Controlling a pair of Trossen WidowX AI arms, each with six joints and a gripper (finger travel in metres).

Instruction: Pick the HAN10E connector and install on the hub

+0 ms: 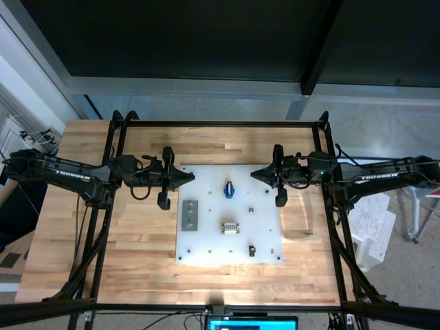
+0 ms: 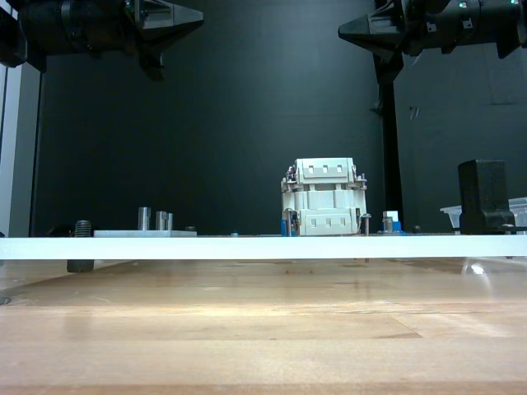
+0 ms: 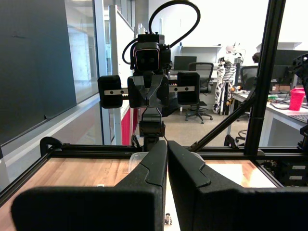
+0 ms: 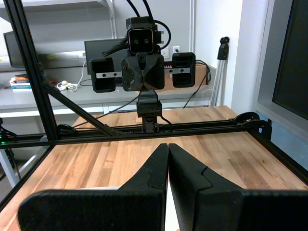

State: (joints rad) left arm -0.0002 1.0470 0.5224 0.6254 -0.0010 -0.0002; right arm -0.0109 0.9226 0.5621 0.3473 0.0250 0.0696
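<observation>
HAN10E connector [image 1: 231, 227] sat near the middle of the white board [image 1: 206, 251], its pale speckled face turned up. In the low view it formed the upper tier of a beige stack, apparently seated on the hub [image 2: 324, 220] beneath it. No tool touched either part.

The left arm reached in from the left edge of the wooden surface [image 1: 124, 240], stretched out almost level. Its left tool [image 1: 191, 177] pointed right and hung high over the board's far left corner. Its fingers [image 3: 155, 166] were pressed together, with only a thin seam between them.

The right arm mirrored that pose from the right edge. The right tool [image 1: 254, 175] pointed left over the board's far right part, at about the same height. Its fingers [image 4: 158, 166] were likewise pressed together and held nothing. The two tools faced each other, well apart.

A blue knob [image 1: 229, 189] stood on the board between the tools and the connector. A grey two-hole block [image 1: 189, 214] lay to the connector's left. A small black part [image 1: 252, 250] stood nearer and to its right.
</observation>
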